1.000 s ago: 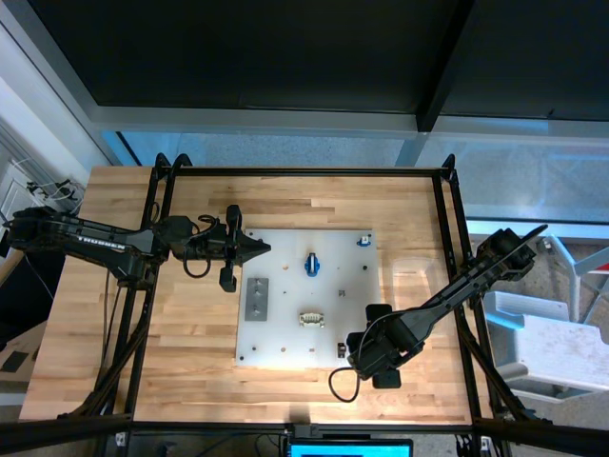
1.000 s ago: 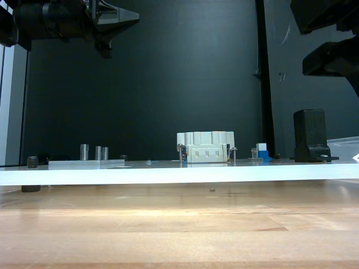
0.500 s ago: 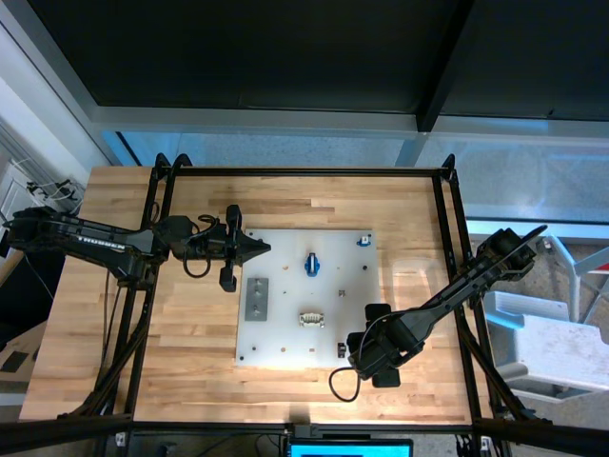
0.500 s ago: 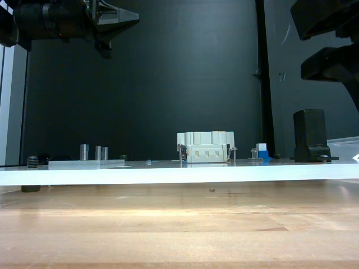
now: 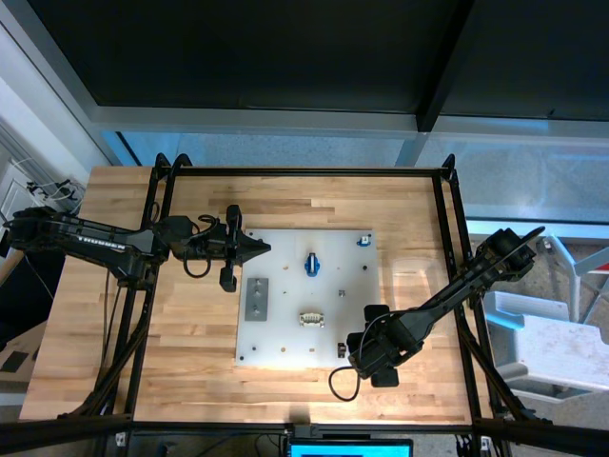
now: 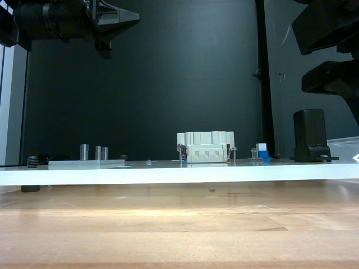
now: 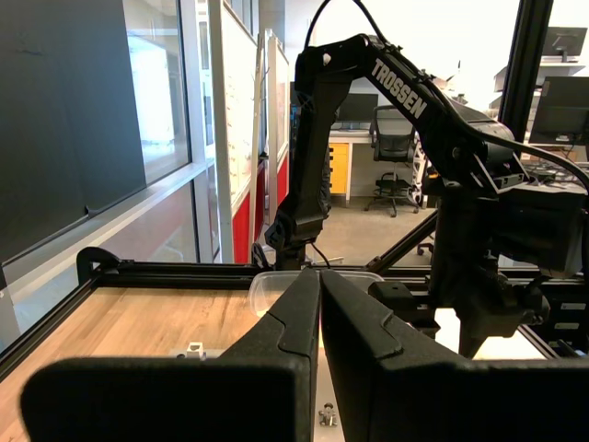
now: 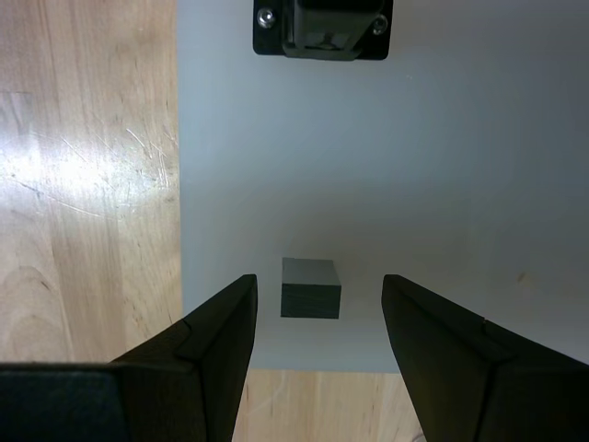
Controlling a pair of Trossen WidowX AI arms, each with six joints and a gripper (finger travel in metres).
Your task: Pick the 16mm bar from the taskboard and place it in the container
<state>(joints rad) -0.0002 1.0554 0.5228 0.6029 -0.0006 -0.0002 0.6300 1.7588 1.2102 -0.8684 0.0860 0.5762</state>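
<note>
In the high view, the taskboard (image 5: 285, 343) lies on the wooden table (image 5: 190, 371). The left gripper (image 5: 265, 248) hangs over the board's far left corner, its fingers shut together on nothing. The right gripper (image 5: 360, 354) covers the board's near right corner and hides what is under it. The clear container (image 5: 411, 274) sits on the wood just beside the board's right edge and is very hard to see. There is bare wood all around the board.

In the low view, both grippers hang high above the board with lots of room under them. The right gripper is cut off by the picture's edge.

In the left wrist view, the shut fingers (image 7: 359, 341) hide much of the board. The container shows past them, beyond the board.

In the right wrist view, the right gripper's two fingers (image 8: 221, 322) are spread wide. A small grey bar (image 8: 310, 300) sits on the board between them, untouched and close to the board's corner. A black fitting (image 8: 322, 28) farther in on the board is cut off.
</note>
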